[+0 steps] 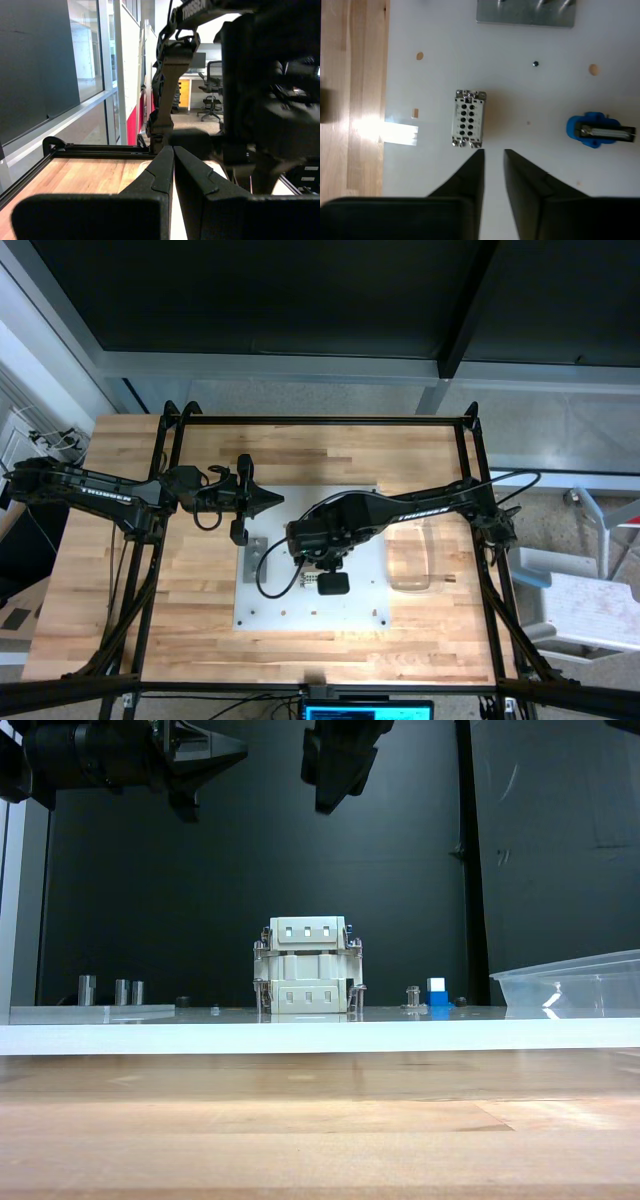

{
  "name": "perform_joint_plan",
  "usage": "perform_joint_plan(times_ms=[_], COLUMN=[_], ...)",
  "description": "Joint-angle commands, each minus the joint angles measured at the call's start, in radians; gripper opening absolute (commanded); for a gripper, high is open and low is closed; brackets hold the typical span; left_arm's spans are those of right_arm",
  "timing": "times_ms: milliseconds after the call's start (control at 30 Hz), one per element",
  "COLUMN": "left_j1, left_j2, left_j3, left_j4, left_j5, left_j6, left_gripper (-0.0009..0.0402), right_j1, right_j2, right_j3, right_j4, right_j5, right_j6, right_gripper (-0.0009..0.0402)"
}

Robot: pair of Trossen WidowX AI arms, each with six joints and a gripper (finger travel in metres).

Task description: Remove the HAN10-E connector and place it in the container

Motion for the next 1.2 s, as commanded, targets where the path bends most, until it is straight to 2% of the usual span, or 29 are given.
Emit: perform_joint_plan(times_ms=[33, 200, 267, 433, 600, 1200], left_j1=[0.0, 0.0, 0.0, 0.0, 0.0, 0.0], left_j2=[0.0, 0.0, 0.0, 0.0, 0.0, 0.0], left_j3=[0.0, 0.0, 0.0, 0.0, 0.0, 0.0], left_j4=[0.0, 0.0, 0.0, 0.0, 0.0, 0.0], left_j5=[0.0, 0.0, 0.0, 0.0, 0.0, 0.0], left_j6=[0.0, 0.0, 0.0, 0.0, 0.0, 0.0], left_gripper=[0.0, 0.0, 0.0, 0.0, 0.0, 0.0], right_j1=[0.003, 0.015, 0.019, 0.027, 0.032, 0.041], right_j2=[0.035, 0.069, 0.08, 0.115, 0.143, 0.198], right_j3=[0.023, 0.034, 0.034, 0.035, 0.035, -0.004], right_j4=[-0.005, -0.005, -0.004, 0.015, 0.024, 0.1], right_j5=[0.0, 0.003, 0.019, 0.023, 0.046, 0.043], right_j6=[0.013, 0.022, 0.037, 0.06, 0.068, 0.095], right_gripper=[0.0121, 0.0194, 0.0217, 0.0256, 0.026, 0.0257])
